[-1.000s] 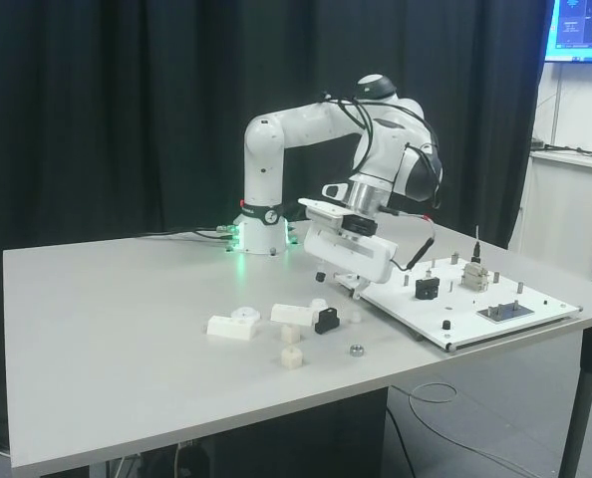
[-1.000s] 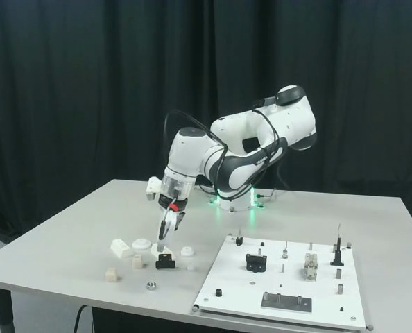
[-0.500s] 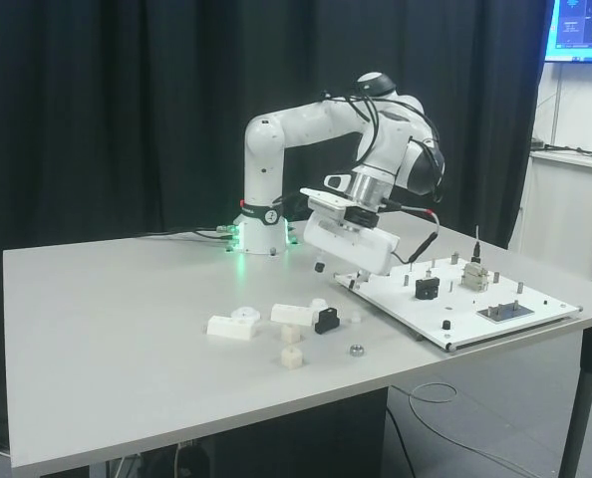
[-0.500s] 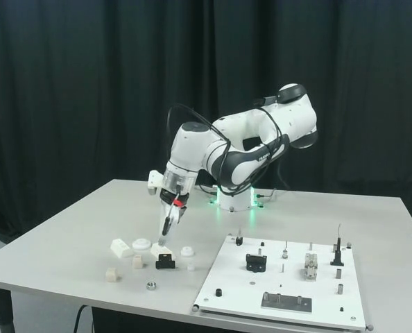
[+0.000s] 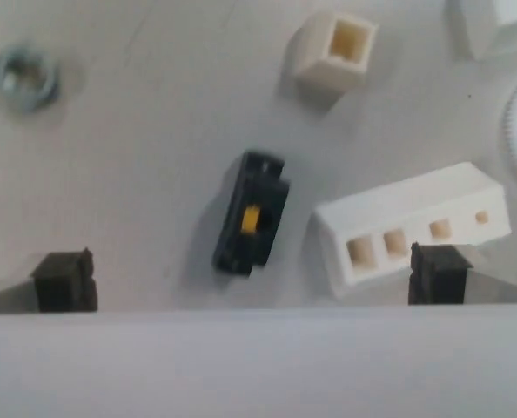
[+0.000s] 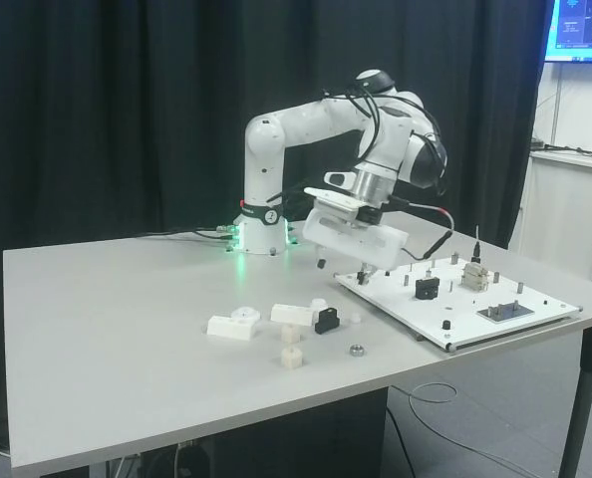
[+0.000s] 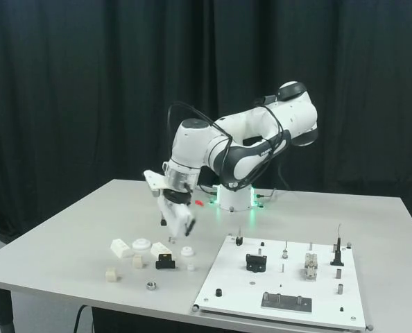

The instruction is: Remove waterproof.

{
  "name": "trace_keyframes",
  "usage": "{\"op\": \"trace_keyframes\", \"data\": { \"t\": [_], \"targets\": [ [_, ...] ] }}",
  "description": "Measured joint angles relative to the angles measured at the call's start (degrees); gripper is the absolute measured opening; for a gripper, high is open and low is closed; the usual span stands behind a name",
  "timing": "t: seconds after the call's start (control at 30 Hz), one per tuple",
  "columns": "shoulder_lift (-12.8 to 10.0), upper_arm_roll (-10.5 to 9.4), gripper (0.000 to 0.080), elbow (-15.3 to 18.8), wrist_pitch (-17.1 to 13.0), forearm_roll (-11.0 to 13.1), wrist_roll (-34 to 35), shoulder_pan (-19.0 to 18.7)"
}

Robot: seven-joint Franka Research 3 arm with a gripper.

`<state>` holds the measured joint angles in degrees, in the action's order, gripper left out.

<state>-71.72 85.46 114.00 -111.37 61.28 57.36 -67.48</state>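
Seemingly you are at the close of the removal. The claw (image 5: 250, 279) hangs in the air with its fingers (image 5: 63, 280) wide apart and nothing between them. Under it, on the bench (image 6: 107, 319), lies the small black plug (image 5: 251, 213) with a lighter insert in its middle. I take this to be the waterproof part. It rests flat, roughly midway beneath the two fingertips and touched by neither.

Just beside the plug, toward one fingertip, lies a white block (image 5: 415, 222) with a row of holes. The two are close, but I see a thin gap between them. Beyond the plug from the claw sit a cube (image 5: 337, 48) with a square hole and a nut (image 5: 25, 77), both well apart from the plug.

In the first room view the claw (image 6: 341, 271) is above the near edge of the board (image 6: 515, 324). The plug (image 6: 325, 320) is off the board, below the claw and a little toward the loose parts.

So the plug is already out and set down, by my reading. Your next move calls for little: keep the fingers apart and lift the arm away without sweeping low over the loose parts. If the plug should go elsewhere, come straight down over it. Turn the fingers to close across its narrow sides, minding the white block next to it.
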Motion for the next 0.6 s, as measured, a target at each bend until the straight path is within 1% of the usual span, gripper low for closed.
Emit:
{"op": "trace_keyframes", "data": {
  "t": [0.17,0.3,0.43,0.6],
  "targets": [
    [0.5,0.61,0.0800,-0.1,2.9,1.0,-5.1,-1.8],
    [0.7,0.99,0.0800,-0.1,4.6,1.9,-8.6,-3.8],
    [0.9,1.17,0.0800,-0.2,5.8,2.5,-10.4,-6.4],
    [1.2,1.16,0.0800,-0.4,6.7,2.6,-11.1,-10.0]
  ]
}}
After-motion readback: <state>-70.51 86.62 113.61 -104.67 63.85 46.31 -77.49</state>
